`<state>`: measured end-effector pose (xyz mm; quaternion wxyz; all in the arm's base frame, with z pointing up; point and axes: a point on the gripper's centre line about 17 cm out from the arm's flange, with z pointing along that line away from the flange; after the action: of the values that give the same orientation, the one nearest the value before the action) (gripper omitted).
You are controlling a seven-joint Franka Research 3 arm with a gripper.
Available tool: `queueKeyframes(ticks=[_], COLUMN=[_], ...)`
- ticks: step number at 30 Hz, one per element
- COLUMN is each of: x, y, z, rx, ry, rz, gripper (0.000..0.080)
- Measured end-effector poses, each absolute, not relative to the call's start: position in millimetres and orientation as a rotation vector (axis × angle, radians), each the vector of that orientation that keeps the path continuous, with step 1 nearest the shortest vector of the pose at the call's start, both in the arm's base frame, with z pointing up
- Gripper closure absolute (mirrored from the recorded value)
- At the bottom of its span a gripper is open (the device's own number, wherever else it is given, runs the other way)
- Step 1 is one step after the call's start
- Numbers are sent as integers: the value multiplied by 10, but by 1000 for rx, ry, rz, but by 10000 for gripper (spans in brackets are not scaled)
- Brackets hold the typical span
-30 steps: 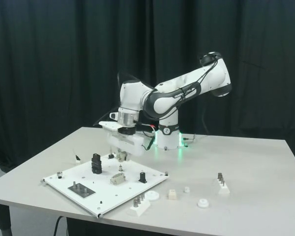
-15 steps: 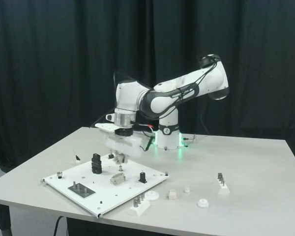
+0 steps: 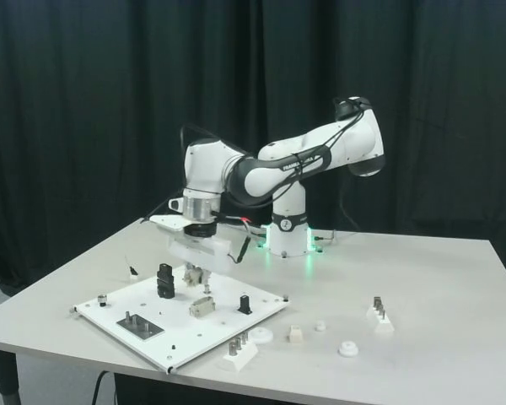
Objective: Insert waterproof.
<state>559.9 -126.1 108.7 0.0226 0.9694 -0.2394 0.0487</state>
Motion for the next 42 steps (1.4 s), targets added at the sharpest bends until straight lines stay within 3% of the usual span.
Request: queueKeyframes(ticks=[15,42], x=[5659,5562], y=[-1272,-1251], z=[959,783], rx=[3038,3045], ry=[-756,-750], rz=[67,36], gripper=[486,486])
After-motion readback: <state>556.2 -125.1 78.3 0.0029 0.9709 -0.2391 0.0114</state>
